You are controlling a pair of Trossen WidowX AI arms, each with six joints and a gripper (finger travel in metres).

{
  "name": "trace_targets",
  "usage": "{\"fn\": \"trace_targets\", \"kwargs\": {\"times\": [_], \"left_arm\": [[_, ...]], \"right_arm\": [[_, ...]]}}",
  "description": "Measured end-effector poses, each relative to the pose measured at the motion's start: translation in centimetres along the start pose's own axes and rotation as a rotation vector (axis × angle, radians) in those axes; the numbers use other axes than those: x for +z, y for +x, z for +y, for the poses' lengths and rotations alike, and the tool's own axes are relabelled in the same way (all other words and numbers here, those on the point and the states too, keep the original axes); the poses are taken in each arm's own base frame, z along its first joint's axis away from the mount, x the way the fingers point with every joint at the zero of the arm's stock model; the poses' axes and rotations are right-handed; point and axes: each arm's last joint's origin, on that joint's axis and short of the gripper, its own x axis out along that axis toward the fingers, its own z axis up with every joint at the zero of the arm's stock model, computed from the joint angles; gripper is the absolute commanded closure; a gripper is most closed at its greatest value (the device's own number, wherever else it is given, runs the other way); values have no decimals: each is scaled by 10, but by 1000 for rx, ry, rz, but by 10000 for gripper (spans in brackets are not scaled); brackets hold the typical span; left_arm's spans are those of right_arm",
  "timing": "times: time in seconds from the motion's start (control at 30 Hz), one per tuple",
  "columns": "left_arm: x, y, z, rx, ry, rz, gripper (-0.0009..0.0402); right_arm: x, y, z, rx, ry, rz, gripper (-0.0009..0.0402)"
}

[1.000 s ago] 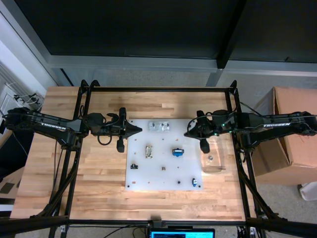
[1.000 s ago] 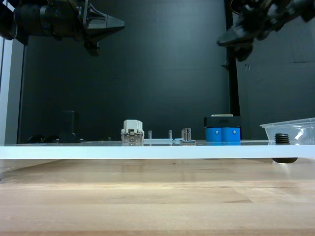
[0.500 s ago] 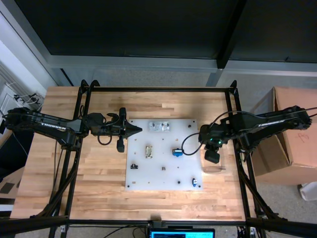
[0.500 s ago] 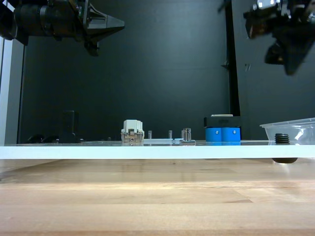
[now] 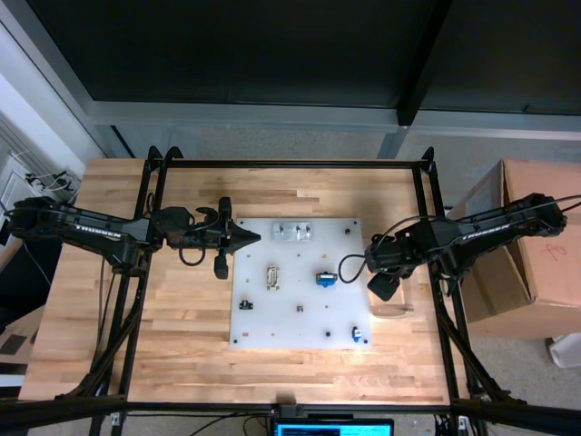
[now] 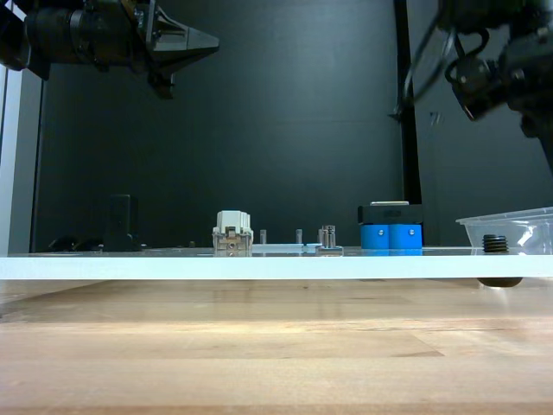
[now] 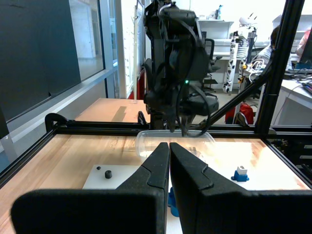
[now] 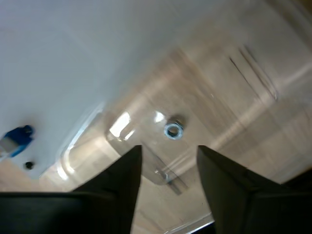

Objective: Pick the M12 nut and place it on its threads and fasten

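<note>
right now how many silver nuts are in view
1: the nut lies free in the clear tray, below the open right gripper. The stud is bare. The shut left gripper hovers above the board's far left corner. Others may be hidden.

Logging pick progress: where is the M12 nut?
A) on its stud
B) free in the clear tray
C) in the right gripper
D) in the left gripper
B: the nut lies in the clear tray under the open right gripper; the left gripper, shut, hangs at the board's left edge.
</note>
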Motion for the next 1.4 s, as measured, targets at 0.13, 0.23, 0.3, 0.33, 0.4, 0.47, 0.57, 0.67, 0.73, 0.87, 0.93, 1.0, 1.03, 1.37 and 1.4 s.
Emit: {"fn": "trace_targets", "kwargs": {"times": [0.13, 0.23, 0.3, 0.33, 0.4, 0.47, 0.57, 0.67, 0.73, 0.87, 0.93, 1.0, 1.03, 1.37, 1.4], "left_arm": [[0, 0, 0, 0, 0, 0, 393], [0, 0, 0, 0, 0, 0, 393], [0, 0, 0, 0, 0, 0, 393], [0, 0, 0, 0, 0, 0, 393], [0, 0, 0, 0, 0, 0, 393], [0, 0, 0, 0, 0, 0, 393], [0, 0, 0, 0, 0, 0, 393], [0, 0, 0, 0, 0, 0, 393], [0, 0, 0, 0, 0, 0, 393], [0, 0, 0, 0, 0, 0, 393], [0, 0, 0, 0, 0, 0, 393], [0, 0, 0, 0, 0, 0, 393], [0, 0, 0, 0, 0, 0, 393], [0, 0, 0, 0, 0, 0, 393], [0, 0, 0, 0, 0, 0, 393]], "right_arm": [[-5, 15, -2, -15, 32, 10, 168], [-8, 27, -3, -21, 46, 16, 170], [-8, 36, -3, -25, 47, 18, 177], [-9, 41, -3, -29, 48, 20, 181], [-8, 49, -2, -33, 46, 22, 190], [-8, 57, -2, -29, 44, 21, 200], [-9, 65, -2, -31, 39, 24, 213], [-9, 71, -1, -41, 26, 30, 222], [-10, 73, 0, -48, 22, 34, 226], [-11, 74, 0, -47, 11, 34, 229], [-13, 76, 0, -52, 3, 35, 227], [-15, 78, 0, -45, -6, 31, 227], [-15, 80, 0, -38, -8, 27, 228], [-17, 86, -1, -43, 10, -14, 249], [-17, 86, -1, -43, 10, -18, 253]]}}
